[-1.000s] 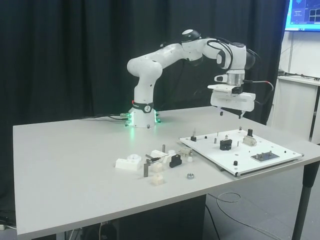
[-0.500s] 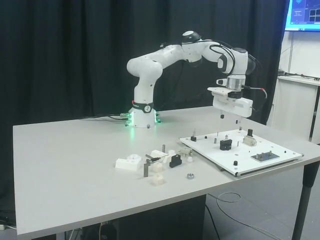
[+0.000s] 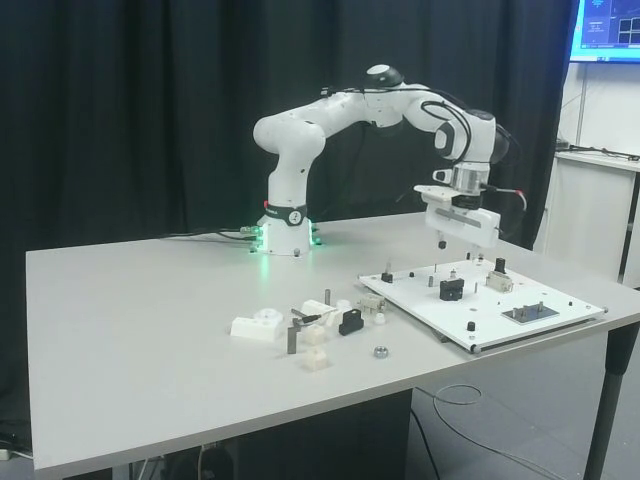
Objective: Remove BNC.
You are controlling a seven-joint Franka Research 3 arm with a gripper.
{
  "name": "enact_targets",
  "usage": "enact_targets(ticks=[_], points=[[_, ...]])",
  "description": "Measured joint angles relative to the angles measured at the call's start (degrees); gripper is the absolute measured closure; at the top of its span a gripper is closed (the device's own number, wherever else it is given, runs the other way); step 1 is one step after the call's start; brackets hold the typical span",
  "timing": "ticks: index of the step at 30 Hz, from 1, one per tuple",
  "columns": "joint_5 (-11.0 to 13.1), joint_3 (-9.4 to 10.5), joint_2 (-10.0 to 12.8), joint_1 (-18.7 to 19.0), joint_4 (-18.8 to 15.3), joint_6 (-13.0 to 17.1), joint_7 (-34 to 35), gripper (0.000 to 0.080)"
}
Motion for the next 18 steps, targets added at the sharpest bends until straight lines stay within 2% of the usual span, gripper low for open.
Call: enact_targets(ticks=[7,18], points=[[0.4,1.53,0.0,-0.2,-0.7,1.9,-0.1,0.0003],[3.1,2.86,0.0,-0.3,-1.3,2.6,-2.0,0.0003]])
